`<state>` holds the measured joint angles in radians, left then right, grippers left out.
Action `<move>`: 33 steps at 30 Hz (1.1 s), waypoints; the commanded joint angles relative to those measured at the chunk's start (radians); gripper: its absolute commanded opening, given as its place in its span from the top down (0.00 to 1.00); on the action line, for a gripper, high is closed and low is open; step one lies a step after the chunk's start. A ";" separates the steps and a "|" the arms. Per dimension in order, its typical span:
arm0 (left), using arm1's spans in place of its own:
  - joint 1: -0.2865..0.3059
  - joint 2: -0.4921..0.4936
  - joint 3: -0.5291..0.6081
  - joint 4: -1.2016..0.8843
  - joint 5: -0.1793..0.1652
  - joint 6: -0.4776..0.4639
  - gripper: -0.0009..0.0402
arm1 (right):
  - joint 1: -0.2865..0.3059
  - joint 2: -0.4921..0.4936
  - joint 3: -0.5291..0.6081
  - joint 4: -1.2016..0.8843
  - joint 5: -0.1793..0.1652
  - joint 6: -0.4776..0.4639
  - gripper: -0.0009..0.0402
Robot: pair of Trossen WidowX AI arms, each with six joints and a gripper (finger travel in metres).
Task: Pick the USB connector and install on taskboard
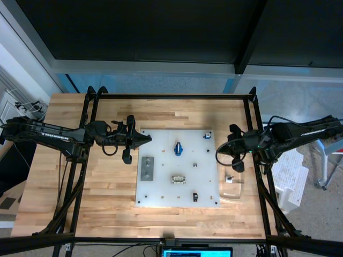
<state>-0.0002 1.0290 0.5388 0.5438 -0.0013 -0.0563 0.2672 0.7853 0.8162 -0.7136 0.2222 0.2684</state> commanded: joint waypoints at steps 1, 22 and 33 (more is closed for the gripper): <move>0.000 0.000 0.000 0.000 0.000 0.000 0.98 | 0.062 0.001 0.006 -0.066 0.045 0.056 0.98; 0.000 0.000 0.000 0.000 0.000 0.000 0.98 | 0.422 0.045 0.007 -0.365 0.098 0.489 0.98; 0.000 0.000 0.000 0.000 0.000 0.000 0.98 | 0.531 0.150 0.007 -0.391 0.063 0.600 0.98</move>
